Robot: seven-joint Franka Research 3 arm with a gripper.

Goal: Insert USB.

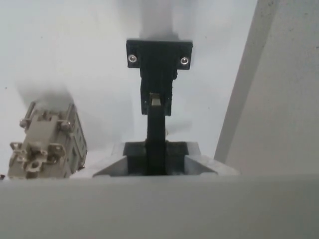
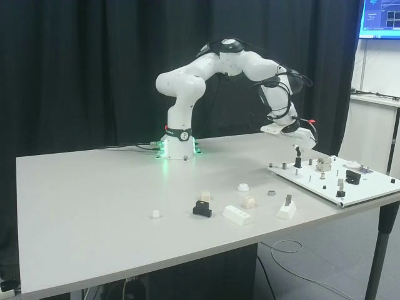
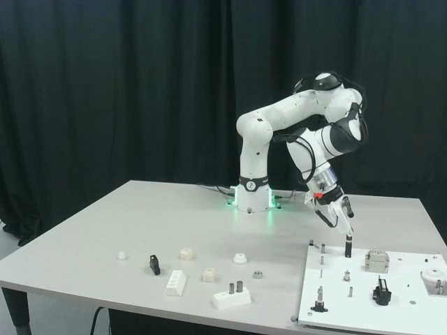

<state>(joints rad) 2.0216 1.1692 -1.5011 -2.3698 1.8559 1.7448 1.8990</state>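
Overhead, gripper point(image 1: 155, 167) clamped on black USB plug point(image 1: 155, 130), plug tip meeting black socket block point(image 1: 159, 62) on white board point(image 3: 370, 296); seating depth unclear. Grey connector housing point(image 1: 47, 144) beside on board. Loose white parts point(image 2: 237, 214) on grey table point(image 2: 94, 200), well apart.

One white arm point(image 3: 293, 115), one white board point(image 3: 370, 289), seven loose parts on table point(image 3: 105, 230)

Black curtains point(image 3: 140, 91) hang behind the grey counter point(image 2: 94, 200). At two o'clock in the first room view, a lit screen point(image 2: 380, 19) glows above a white cabinet point(image 2: 369, 125).
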